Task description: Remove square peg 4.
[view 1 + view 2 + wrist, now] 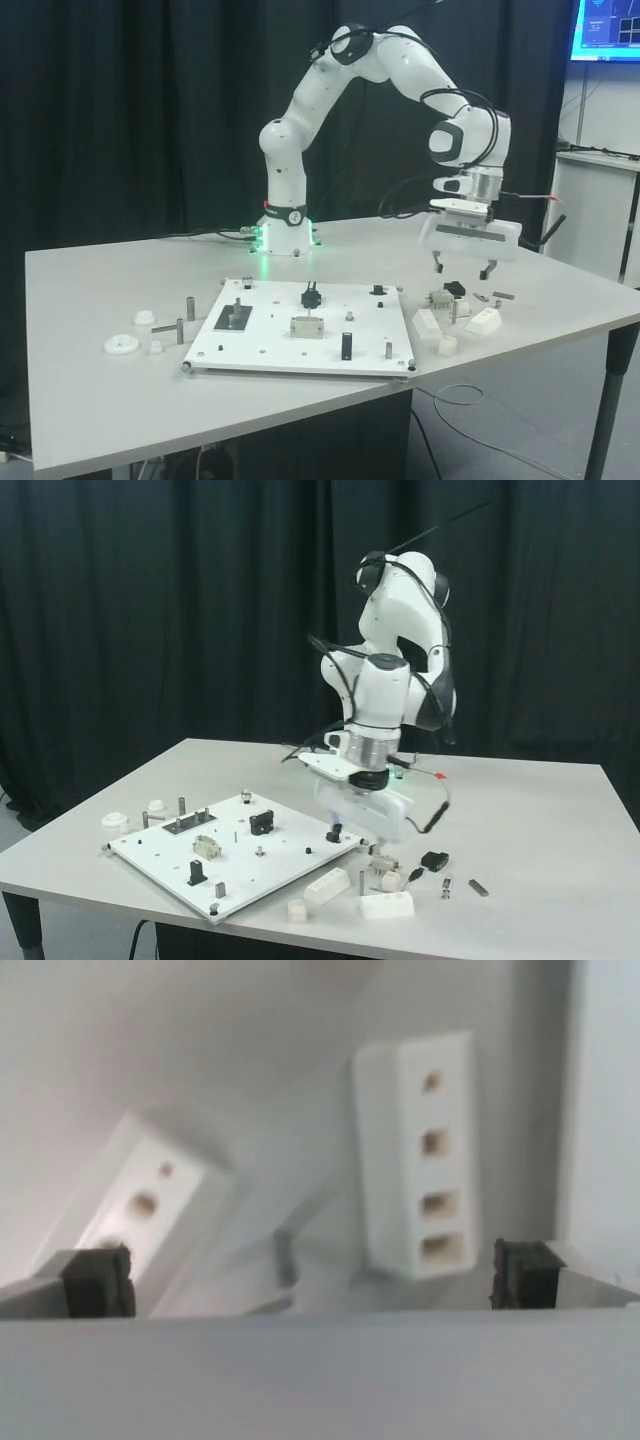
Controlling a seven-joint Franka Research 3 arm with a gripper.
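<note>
My gripper [462, 268] hangs open above the table, just off the white board's [260, 350] near right corner, holding nothing. In the wrist view its black fingertips [95, 1280] stand wide apart, and the gripper [310, 1278] looks down on two white blocks with a row of holes each: one block [420, 1150] and another block [145, 1205]. A short grey peg [285, 1258] stands between them on the table. The room views show the same blocks [427, 323] [484, 322] and the upright peg [454, 310] below the gripper [355, 838]. I cannot tell which peg is number 4.
The white board carries several fixtures and pegs, among them a black holder [311, 296]. A small black part [455, 288], loose grey pieces [503, 295] and a small white piece [447, 345] lie around the blocks. White gears [122, 346] lie left of the board.
</note>
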